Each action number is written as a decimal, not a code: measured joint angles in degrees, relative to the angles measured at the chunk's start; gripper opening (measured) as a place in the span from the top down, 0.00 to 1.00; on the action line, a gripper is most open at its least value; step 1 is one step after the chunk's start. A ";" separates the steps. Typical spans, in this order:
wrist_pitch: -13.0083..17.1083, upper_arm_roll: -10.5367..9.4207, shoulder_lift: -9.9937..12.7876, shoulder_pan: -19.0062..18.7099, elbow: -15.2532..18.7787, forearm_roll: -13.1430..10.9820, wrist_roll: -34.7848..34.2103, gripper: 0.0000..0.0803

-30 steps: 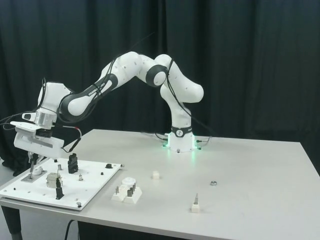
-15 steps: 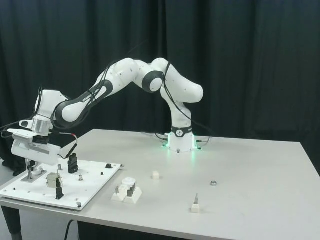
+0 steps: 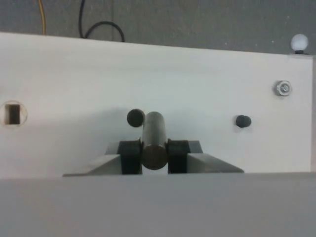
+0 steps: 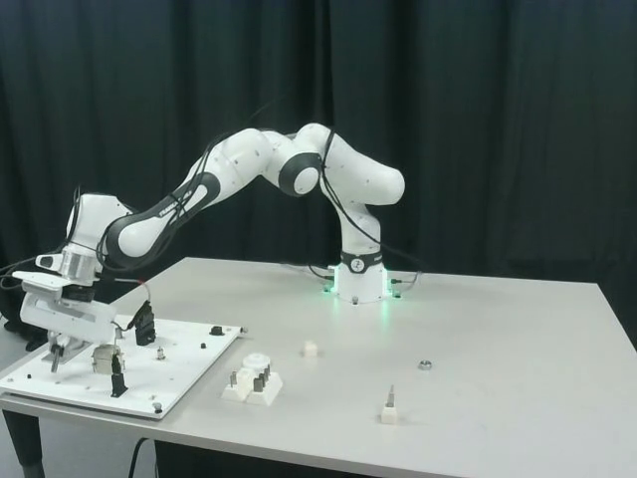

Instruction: Insert round peg 3.

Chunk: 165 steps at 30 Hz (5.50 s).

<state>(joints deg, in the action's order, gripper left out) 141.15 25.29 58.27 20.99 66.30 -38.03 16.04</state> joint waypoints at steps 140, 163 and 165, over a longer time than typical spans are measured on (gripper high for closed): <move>-5.51 -0.10 4.57 1.17 -6.78 3.21 -0.06 0.87; -9.55 0.97 6.27 1.29 -10.67 6.07 0.52 0.87; -9.77 0.99 6.44 1.29 -11.06 6.57 1.01 0.87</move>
<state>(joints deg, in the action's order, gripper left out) 131.38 26.28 64.71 22.28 55.24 -31.46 17.05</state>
